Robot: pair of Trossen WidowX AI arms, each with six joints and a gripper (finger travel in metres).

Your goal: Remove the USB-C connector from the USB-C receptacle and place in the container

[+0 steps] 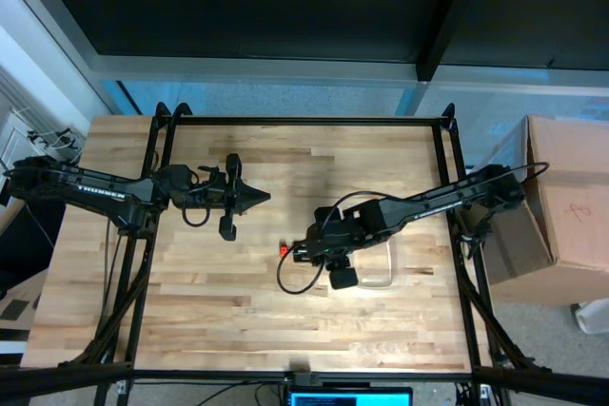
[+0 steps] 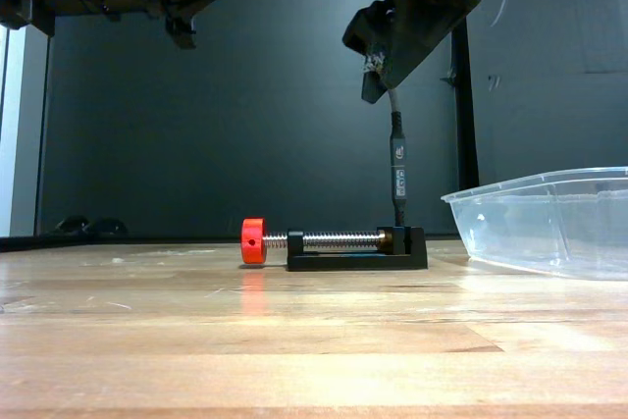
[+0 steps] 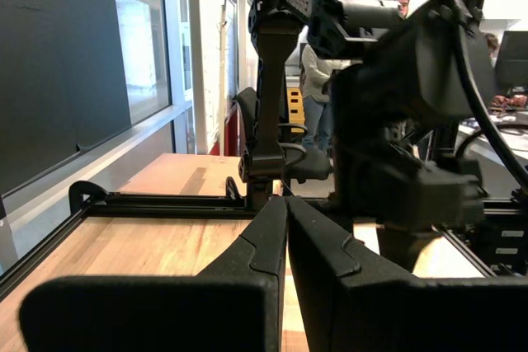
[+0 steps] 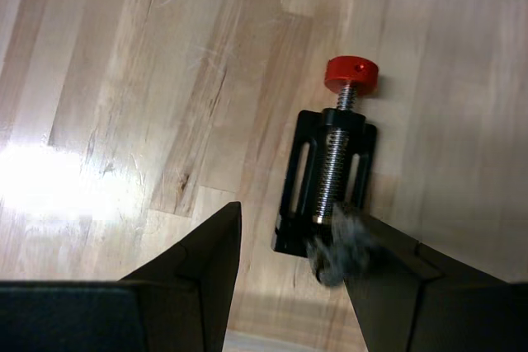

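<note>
The USB-C connector [image 2: 397, 169] stands upright in the screw clamp [image 2: 358, 252], plug tip and receptacle hidden inside; the right wrist view blurs it. Above the clamp, the right gripper [image 4: 290, 212], fingers [image 4: 206, 274] apart, hides all but the red knob [image 1: 284, 251] in the high view. Left of the clamp, the left gripper [image 3: 286, 200], fingers together, runs off the low view's edge.

Clamp block [image 2: 339, 260] at the middle of the table [image 1: 238, 330], USB-C connector [image 2: 397, 169] upright in its right end, right gripper [image 2: 374, 83] directly above the connector, container [image 2: 549, 215] just right of the block, left gripper [image 1: 259, 197] raised well apart from it all, left and farther back.
</note>
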